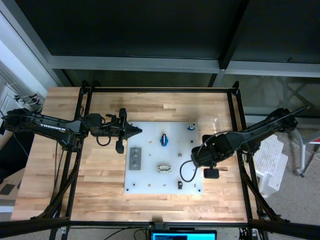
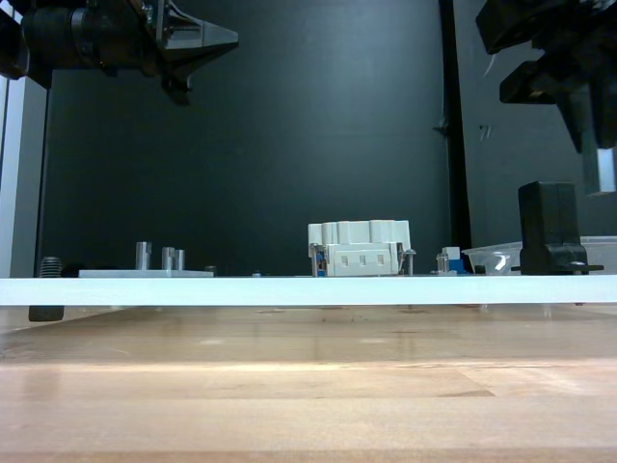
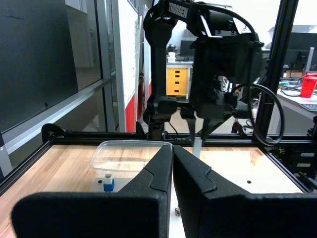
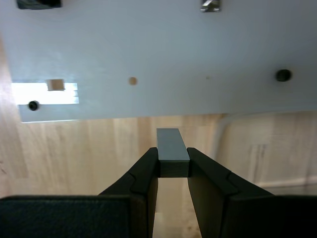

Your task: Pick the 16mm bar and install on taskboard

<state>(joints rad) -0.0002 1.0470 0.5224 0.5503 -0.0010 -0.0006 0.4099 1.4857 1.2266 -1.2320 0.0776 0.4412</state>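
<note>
The 16mm bar (image 4: 173,152) is a short grey square-ended piece, and my right gripper (image 4: 173,166) is shut on it. The bar hangs down from that gripper (image 1: 197,155) beside the right edge of the white taskboard (image 1: 150,186), well above it in the low view, bar (image 2: 604,166). In the right wrist view the bar's end shows over bare wood just off the taskboard (image 4: 148,44) edge. My left gripper (image 1: 135,131) hovers shut and holding nothing above the board's far left corner, high up in the low view, left gripper (image 2: 220,40).
On the board sit a grey metal block (image 1: 135,157), a blue knob (image 1: 164,140), a beige connector (image 2: 359,248) and a black upright part (image 2: 549,227). A clear plastic tub (image 3: 130,154) stands past the board's far right corner. A black frame rims the table.
</note>
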